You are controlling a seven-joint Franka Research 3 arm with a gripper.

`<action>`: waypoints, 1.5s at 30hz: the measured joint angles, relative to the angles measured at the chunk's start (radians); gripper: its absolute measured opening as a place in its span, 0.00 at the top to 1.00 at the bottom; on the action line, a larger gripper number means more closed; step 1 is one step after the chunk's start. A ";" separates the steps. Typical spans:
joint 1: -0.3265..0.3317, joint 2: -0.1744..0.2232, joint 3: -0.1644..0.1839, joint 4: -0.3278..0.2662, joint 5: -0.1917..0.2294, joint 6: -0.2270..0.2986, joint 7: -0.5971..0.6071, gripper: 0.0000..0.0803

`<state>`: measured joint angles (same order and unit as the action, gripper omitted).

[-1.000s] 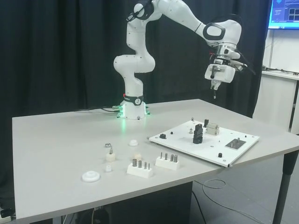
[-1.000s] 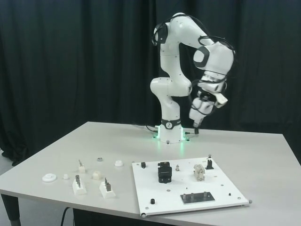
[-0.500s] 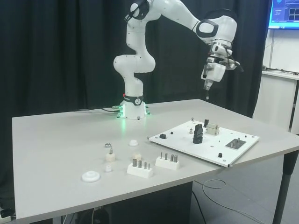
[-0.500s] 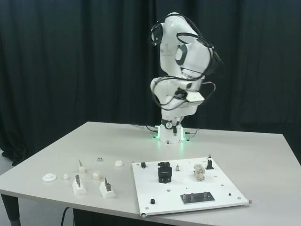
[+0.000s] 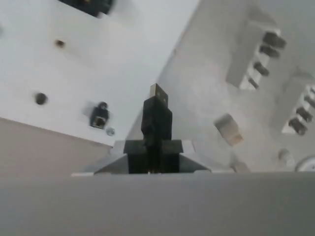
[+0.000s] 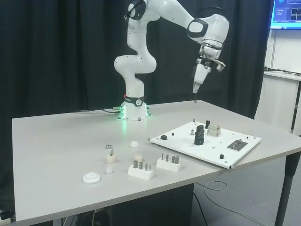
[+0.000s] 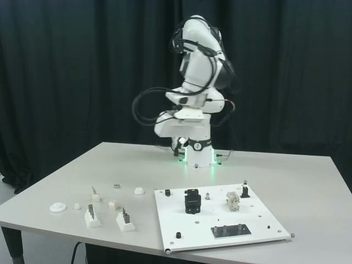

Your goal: Place USB.

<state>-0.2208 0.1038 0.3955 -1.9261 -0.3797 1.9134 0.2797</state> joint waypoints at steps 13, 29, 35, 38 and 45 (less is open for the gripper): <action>-0.003 0.089 -0.139 0.093 -0.044 0.001 -0.080 0.94; -0.002 0.237 -0.283 0.226 -0.045 -0.006 -0.225 0.94; 0.006 0.276 -0.335 0.238 -0.045 -0.006 -0.225 0.94; 0.015 0.293 -0.361 0.238 -0.044 -0.003 -0.225 0.94; 0.036 0.332 -0.412 0.238 -0.036 0.017 -0.224 0.94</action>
<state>-0.1847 0.4360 -0.0163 -1.6877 -0.4161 1.9308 0.0555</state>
